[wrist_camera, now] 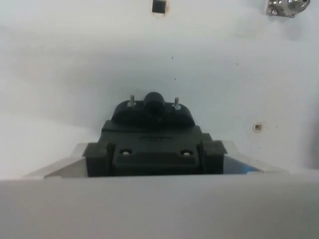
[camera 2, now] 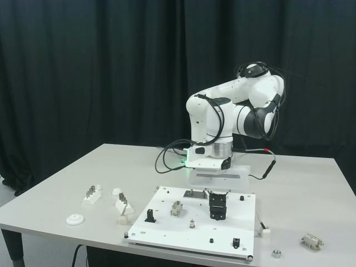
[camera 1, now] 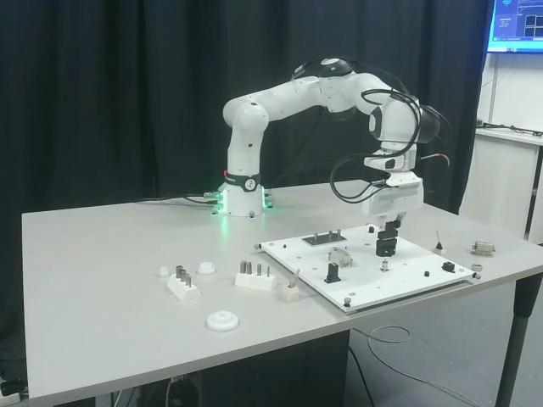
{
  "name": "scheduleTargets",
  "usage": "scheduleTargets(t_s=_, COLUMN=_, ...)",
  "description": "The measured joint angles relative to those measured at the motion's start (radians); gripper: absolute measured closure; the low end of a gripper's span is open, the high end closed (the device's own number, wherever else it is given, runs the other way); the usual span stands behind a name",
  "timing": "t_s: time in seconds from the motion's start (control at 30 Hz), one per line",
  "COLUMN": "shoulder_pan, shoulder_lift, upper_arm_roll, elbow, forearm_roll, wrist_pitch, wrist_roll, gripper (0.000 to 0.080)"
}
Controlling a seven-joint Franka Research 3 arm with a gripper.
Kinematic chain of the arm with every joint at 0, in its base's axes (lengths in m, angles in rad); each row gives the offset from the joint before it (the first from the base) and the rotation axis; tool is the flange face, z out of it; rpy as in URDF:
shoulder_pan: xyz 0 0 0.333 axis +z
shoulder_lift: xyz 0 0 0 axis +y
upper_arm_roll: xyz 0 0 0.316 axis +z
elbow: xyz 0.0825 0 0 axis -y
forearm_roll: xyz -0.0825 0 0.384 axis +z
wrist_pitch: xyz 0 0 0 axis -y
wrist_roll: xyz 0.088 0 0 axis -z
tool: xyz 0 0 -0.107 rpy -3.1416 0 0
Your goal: Insert D-SUB.
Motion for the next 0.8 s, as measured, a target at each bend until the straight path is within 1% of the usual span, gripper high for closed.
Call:
scheduleTargets(t_s=0.2, shoulder_pan=-0.004, shoulder_lift=0.000, upper_arm_roll=0.002, elbow=0.000, forearm_roll=0.005, wrist_pitch=0.010, wrist_roll=0.000, gripper=0.0421)
scheduleTargets(t_s=0.8, shoulder_pan=-0.008, shoulder_lift=0.000, upper_arm_roll=0.001, elbow=0.000, forearm_roll=0.009, wrist_pitch=0.004, wrist_roll=0.040, gripper=0.0421)
